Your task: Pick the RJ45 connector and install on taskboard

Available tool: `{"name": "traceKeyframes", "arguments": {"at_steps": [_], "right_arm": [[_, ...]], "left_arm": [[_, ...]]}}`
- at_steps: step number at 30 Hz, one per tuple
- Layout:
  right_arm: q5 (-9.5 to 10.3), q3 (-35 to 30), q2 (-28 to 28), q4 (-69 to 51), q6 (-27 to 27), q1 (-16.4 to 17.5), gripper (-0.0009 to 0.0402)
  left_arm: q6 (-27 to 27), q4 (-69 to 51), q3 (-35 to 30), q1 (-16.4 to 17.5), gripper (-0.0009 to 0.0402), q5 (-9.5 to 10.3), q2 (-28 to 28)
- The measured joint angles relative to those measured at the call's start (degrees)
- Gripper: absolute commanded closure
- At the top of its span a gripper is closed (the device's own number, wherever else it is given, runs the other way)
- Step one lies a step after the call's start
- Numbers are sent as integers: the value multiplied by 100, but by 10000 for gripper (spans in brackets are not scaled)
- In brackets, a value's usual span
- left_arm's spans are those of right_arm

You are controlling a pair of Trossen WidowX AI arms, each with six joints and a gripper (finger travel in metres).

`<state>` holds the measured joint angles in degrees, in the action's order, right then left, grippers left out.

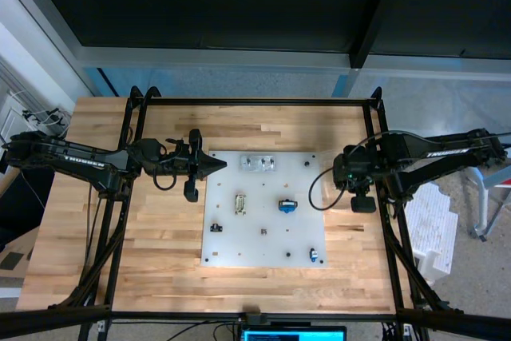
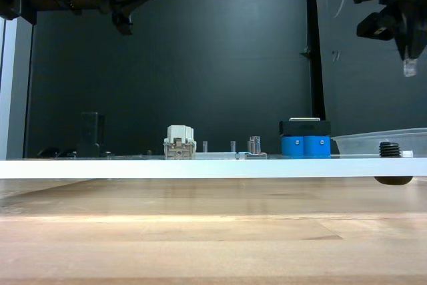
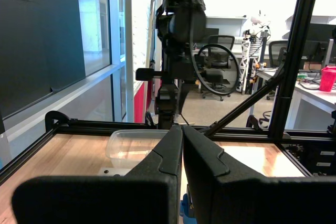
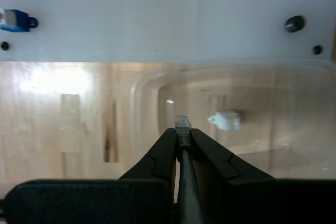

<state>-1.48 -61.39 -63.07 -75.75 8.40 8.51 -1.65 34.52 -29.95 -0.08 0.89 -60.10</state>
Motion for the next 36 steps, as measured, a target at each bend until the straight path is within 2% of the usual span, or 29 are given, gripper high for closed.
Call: {"name": "traceKeyframes", "arguments": {"at_steps": [10,16,26,36], "right_arm": [[0,-2,-450,350,1220,933,393],[0,-44,-824,697,1683,1353,393],[-46,-793,-1696,715,1939,1816,393],[-46,-1165,-2260,1056,2135,2186,393]], "left_arm": [[0,0,0,-2,393,2,0],[2,-2,2,0,393,2,0],[2,0,2,0,393,2,0],[0,-2,2,0,393,0,0]]}}
